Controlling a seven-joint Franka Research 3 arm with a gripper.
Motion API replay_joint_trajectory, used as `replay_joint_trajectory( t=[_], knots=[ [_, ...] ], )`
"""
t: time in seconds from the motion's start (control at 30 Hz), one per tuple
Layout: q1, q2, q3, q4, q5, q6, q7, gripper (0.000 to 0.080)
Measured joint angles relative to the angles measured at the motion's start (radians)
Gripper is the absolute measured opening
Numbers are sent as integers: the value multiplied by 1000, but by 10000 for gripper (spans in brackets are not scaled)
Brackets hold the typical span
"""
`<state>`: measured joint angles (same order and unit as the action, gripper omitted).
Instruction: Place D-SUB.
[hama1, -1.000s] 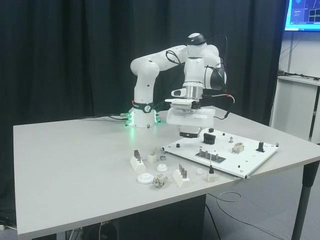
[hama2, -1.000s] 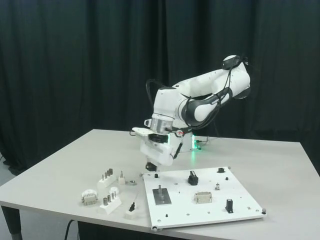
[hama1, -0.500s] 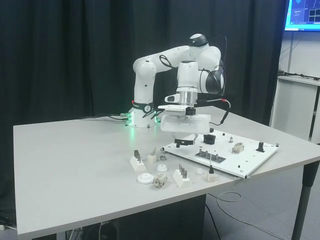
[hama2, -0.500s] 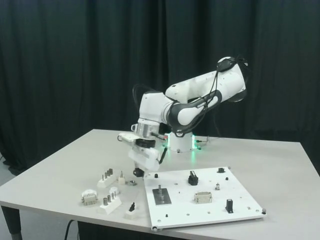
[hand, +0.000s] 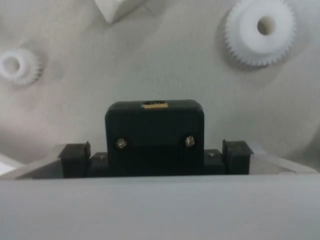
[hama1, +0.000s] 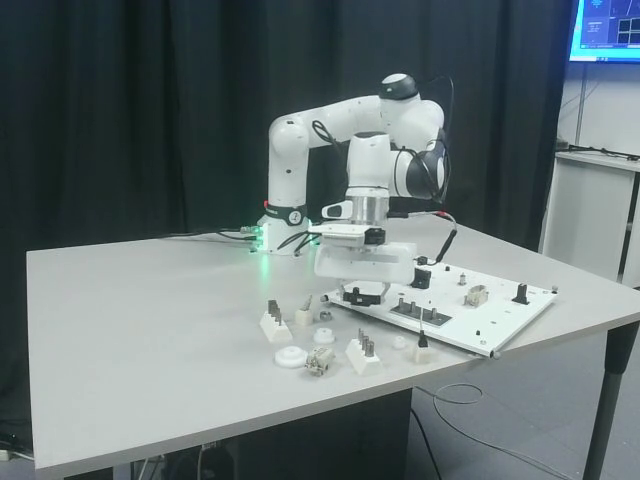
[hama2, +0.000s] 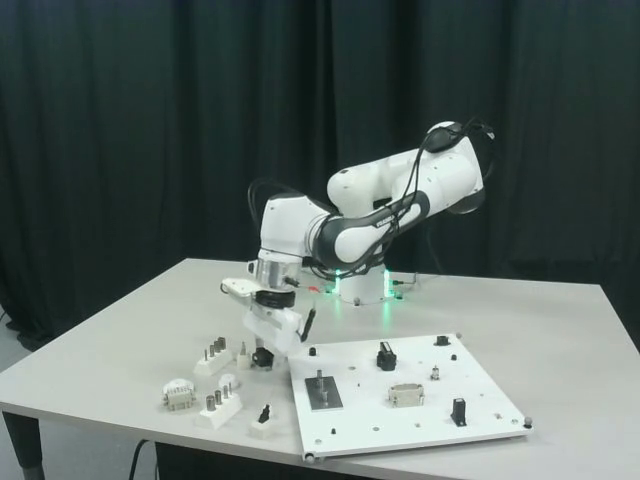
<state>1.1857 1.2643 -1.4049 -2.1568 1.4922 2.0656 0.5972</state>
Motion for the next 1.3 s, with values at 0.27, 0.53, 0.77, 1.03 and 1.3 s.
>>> replay_joint_trajectory(
  t=[0.27,0.53,0.77,1.03,1.3],
  knots=[
    [-47,1,20,36,0,-6,-4,573],
    [-79,11,31,57,0,-16,-13,573],
    [-98,12,40,71,0,-16,-13,573],
    [-111,15,42,90,1,-16,-63,766],
    [-120,15,42,102,1,-16,-64,793]
  ],
)
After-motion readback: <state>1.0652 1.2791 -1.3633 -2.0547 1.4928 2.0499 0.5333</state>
